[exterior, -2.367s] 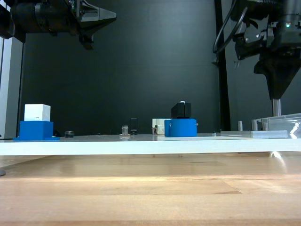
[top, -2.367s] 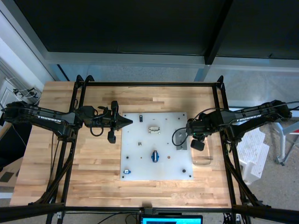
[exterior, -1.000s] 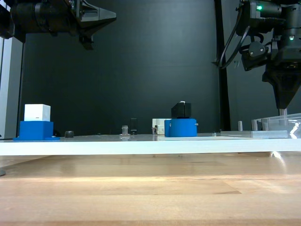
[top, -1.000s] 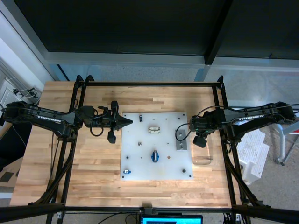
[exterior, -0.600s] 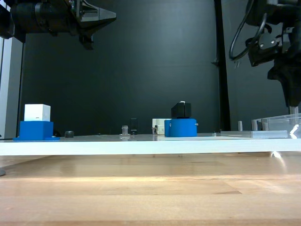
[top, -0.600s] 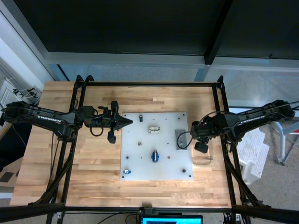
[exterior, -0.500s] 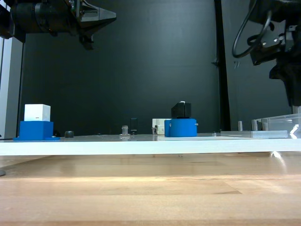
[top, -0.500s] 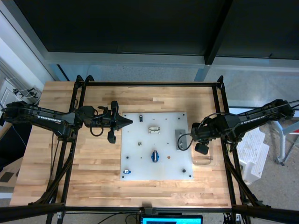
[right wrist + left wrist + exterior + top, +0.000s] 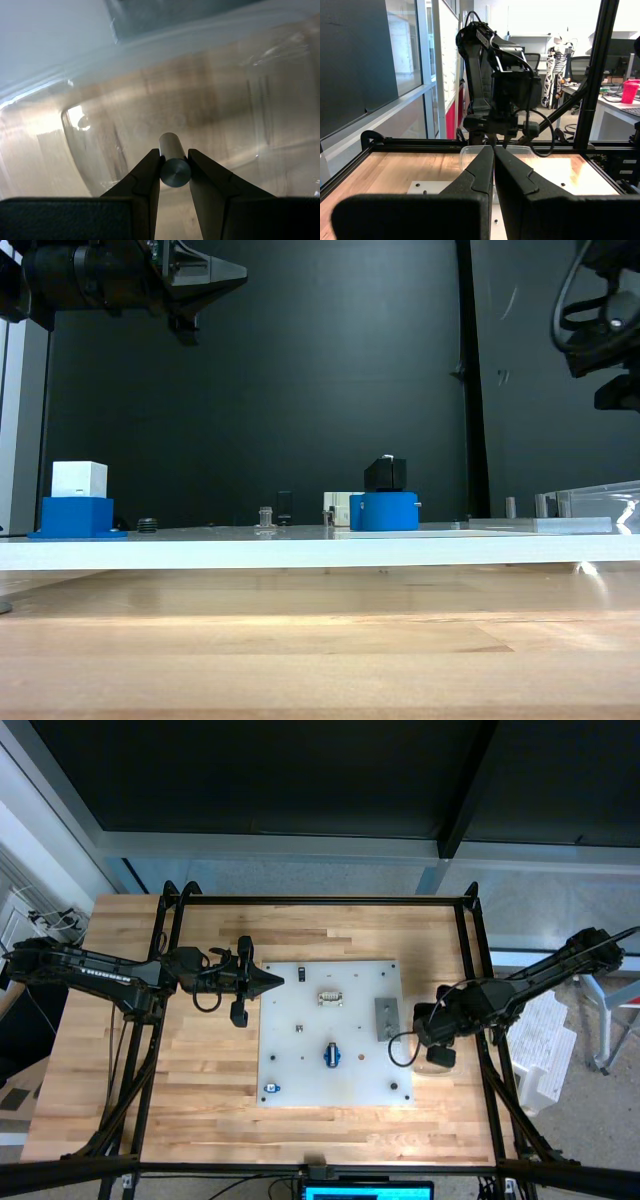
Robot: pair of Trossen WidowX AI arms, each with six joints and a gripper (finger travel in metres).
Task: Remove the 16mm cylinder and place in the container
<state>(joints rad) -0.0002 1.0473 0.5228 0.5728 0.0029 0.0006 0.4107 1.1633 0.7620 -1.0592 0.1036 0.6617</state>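
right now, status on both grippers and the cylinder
Right gripper shut on 16mm cylinder, over the container. Left gripper shut, parked high by white board's left edge. Nothing blocking the drop.

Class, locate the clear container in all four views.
High: container off the white board's right edge, under right gripper.
Low: far right.
Left wrist: beyond the left gripper, parked left of the board.
Right wrist: beneath the gripped 16mm cylinder.
Shared landmark: right gripper above it.

The small, smooth silvery-grey metal cylinder (image 9: 175,172) is pinched between the right gripper's (image 9: 173,156) fingers, flat end showing. It is held above the clear rounded plastic tub (image 9: 90,145) near the tabletop's right edge.
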